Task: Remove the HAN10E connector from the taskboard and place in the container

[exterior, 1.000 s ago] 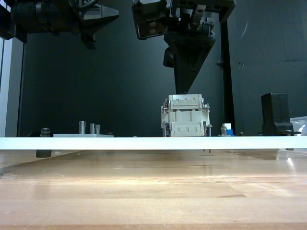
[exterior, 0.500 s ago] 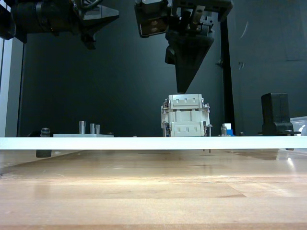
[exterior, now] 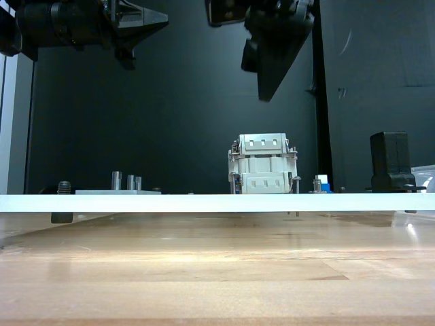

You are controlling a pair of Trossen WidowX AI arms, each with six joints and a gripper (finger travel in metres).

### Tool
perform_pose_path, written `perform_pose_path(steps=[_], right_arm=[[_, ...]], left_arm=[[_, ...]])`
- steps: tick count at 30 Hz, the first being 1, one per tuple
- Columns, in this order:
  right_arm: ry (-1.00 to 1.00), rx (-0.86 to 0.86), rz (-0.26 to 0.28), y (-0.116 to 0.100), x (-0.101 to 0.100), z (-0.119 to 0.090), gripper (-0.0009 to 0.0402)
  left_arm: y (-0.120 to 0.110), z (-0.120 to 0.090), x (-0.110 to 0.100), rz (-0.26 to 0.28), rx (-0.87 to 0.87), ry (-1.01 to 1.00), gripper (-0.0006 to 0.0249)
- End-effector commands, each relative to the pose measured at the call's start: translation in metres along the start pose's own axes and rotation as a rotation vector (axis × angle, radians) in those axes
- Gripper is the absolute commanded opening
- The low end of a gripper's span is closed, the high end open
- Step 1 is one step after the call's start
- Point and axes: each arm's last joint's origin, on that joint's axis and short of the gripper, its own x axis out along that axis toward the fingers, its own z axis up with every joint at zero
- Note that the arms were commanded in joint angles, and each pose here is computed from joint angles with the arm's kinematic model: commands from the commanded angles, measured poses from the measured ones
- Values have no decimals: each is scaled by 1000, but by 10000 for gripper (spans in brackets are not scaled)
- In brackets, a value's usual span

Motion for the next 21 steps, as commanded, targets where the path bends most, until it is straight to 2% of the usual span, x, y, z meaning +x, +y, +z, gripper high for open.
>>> perform_pose_path(steps=[1,9,14,21], right_arm=[[-27,2,0,-1,-13,-3,0],[-57,5,9,-9,-39,-24,0],[-47,15,7,-12,-43,-38,0],[-44,26,7,-13,-41,-41,0]], left_arm=[[0,0,0,0,0,0,0],[0,0,0,0,0,0,0],[0,0,0,0,0,0,0],[0,0,0,0,0,0,0]])
